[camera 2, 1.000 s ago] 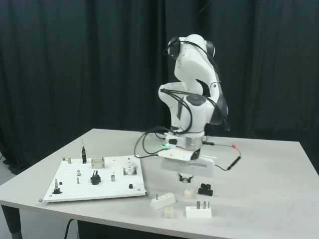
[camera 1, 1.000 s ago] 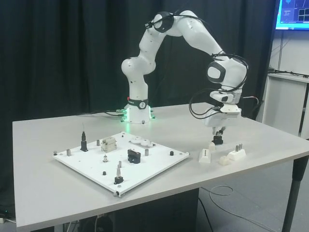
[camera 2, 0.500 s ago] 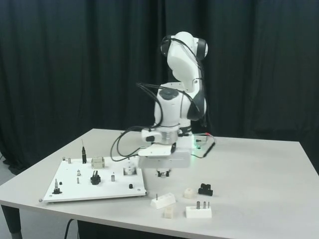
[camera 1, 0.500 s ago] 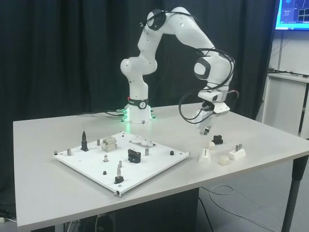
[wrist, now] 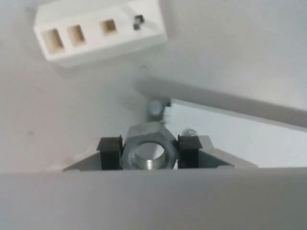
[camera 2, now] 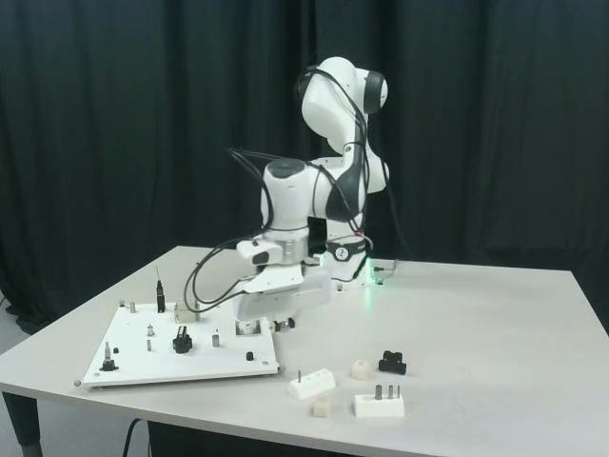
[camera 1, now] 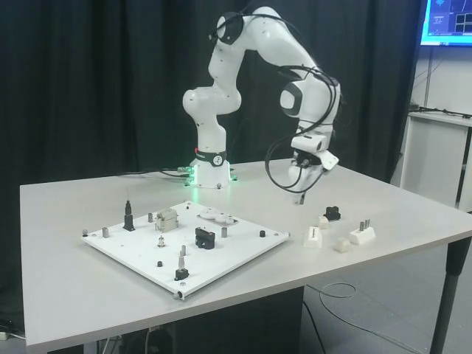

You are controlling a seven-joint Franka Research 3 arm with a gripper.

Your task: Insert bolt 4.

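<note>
My gripper is shut on a grey hex-headed bolt, clamped between the two black finger pads. In the room views the gripper hangs above the table, just off the edge of the white board nearest the small holders. The wrist view looks down on a corner of that board, with a small screw at the corner. A white holder with three square holes and one pin lies past it.
The board carries several small fixtures, pegs and black parts. Beside it on the table lie the one-pin holder, a two-pin white block, small white cubes and a black part.
The arm has swung away from the small holders toward the board and risen a little, with the gripper staying shut as it travelled.
</note>
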